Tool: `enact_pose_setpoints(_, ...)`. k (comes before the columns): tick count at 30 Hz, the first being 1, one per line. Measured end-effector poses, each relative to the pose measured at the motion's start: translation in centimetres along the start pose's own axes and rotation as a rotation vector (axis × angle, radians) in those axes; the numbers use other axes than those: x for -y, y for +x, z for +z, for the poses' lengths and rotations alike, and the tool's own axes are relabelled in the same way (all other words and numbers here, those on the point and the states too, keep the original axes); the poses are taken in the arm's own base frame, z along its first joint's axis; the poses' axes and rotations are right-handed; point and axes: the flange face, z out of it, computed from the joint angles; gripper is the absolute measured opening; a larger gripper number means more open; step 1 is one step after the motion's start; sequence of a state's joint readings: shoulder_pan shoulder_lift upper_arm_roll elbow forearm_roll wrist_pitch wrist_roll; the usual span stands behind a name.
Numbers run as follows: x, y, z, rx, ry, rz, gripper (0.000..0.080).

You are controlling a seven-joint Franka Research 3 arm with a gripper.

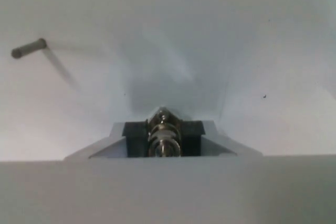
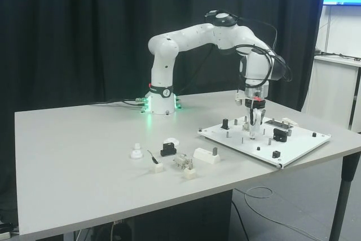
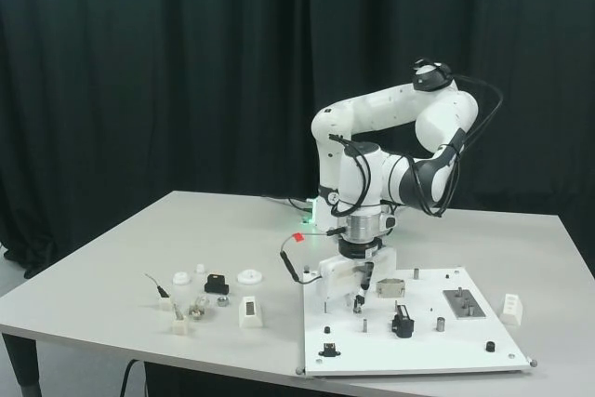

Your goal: Insert BNC.

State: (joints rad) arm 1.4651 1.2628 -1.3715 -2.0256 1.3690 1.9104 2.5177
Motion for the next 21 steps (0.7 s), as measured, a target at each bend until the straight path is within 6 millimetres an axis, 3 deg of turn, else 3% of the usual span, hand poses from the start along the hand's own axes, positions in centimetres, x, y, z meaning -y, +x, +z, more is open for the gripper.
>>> enact_pose_setpoints(2,0.1,0.1,0.1,-0.001,0.001,0.007,0.0124)
enact_pose_setpoints(3,0.2,0.2,0.1,-0.002,0.002,0.014,0.0162)
enact_pose_setpoints(11,1.0,0.4,0.0,0.014,0.016,0.029,0.0162)
enact_pose_setpoints(12,1.2,0.4,-0.1,0.016,0.016,0.029,0.0690)
enact_pose_setpoints(18,1.8,0.2,-1.1,0.033,0.021,0.024,0.0690)
enact_pose_setpoints(19,1.8,0.2,-1.3,0.036,0.021,0.023,0.0773)
enact_pose_setpoints(21,1.9,0.1,-1.6,0.038,0.020,0.019,0.0773)
